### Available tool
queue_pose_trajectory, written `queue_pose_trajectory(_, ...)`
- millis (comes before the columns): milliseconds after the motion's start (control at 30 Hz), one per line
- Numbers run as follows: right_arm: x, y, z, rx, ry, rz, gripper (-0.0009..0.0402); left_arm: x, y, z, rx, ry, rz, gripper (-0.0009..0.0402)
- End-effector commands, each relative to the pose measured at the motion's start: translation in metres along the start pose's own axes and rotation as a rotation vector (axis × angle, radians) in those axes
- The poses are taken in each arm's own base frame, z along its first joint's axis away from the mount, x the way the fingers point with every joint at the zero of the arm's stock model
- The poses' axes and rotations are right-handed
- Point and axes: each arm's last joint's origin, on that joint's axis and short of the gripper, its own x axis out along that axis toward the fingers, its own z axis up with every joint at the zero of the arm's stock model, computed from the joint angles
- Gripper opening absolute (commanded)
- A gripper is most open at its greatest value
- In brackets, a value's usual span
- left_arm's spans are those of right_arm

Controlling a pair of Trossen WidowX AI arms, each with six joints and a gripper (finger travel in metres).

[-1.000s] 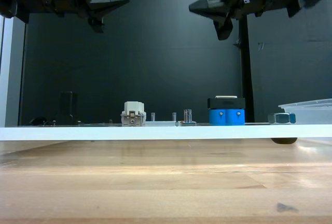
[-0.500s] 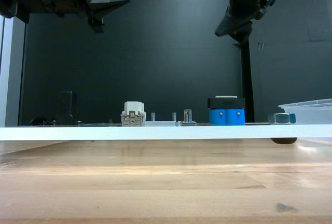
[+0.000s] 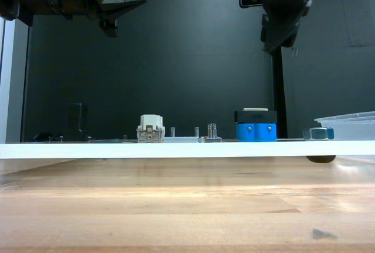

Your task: Unfasten the M12 fastener and place in the container

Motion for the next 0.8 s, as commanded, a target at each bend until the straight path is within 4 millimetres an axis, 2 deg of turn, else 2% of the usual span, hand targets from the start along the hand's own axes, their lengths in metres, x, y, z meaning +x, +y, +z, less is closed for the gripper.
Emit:
queue_pose_trajectory(33,0.006,0.012,0.000,0.035,0.057,-0.009,0.0000,0.000,0.000,0.000,0.000,0.000,0.000,0.0000)
queue_pose_trajectory(267,0.026,0.042,0.000,0.105,0.171,-0.038,0.0000,0.000,0.000,0.000,0.000,0.000,0.000,0.0000)
queue_pose_trajectory(567,0.042,0.074,0.010,0.210,0.181,-0.078,0.0000,0.000,0.000,0.000,0.000,0.000,0.000,0.0000)
queue_pose_trajectory(800,0.053,0.099,0.013,0.209,0.226,-0.102,0.0000,0.000,0.000,0.000,0.000,0.000,0.000,0.0000)
